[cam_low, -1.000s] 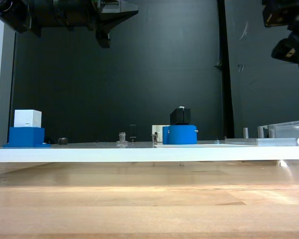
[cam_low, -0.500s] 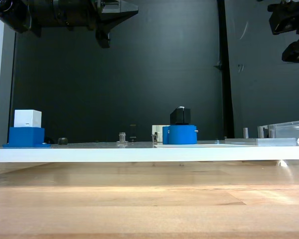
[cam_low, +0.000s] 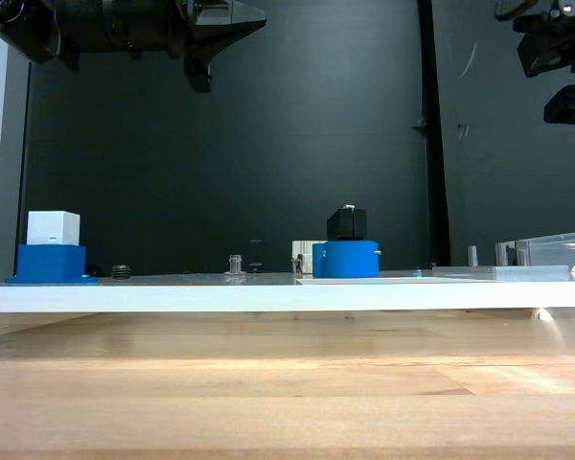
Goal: Pick the 16mm cylinder and install on the taskboard
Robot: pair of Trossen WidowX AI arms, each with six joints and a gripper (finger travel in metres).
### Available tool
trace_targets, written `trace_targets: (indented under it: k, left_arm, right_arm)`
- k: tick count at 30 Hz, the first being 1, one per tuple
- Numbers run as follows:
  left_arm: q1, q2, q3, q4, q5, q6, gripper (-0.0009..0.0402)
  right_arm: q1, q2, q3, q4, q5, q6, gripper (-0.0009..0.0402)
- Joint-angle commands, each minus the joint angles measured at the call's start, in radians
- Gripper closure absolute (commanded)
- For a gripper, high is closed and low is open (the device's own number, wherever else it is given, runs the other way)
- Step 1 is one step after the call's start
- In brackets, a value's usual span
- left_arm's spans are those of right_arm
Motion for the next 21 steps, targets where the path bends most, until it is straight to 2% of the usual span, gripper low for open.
trace_targets:
  k: [1, 4, 5, 14, 21]
  left_arm:
    - [0.0, 0.0, 0.0, 0.0, 0.0, 0.0, 0.0393]
    - [0.0, 0.0, 0.0, 0.0, 0.0, 0.0, 0.0393]
    - [0.0, 0.0, 0.0, 0.0, 0.0, 0.0, 0.0393]
    - [0.0, 0.0, 0.0, 0.0, 0.0, 0.0, 0.0393]
    - [0.0, 0.0, 0.0, 0.0, 0.0, 0.0, 0.0393]
  right_arm:
    - [0.001, 0.027, -0.001, 0.0, 0.028, 0.0, 0.0284]
    - [0.002, 0.053, -0.001, 0.002, 0.041, -0.001, 0.0258]
    - [0.002, 0.062, -0.001, 0.002, 0.055, 0.0, 0.025]
    - [0.005, 0.102, -0.003, 0.011, 0.057, 0.0, 0.0198]
    - [0.006, 0.104, -0.016, 0.04, 0.078, 0.001, 0.0182]
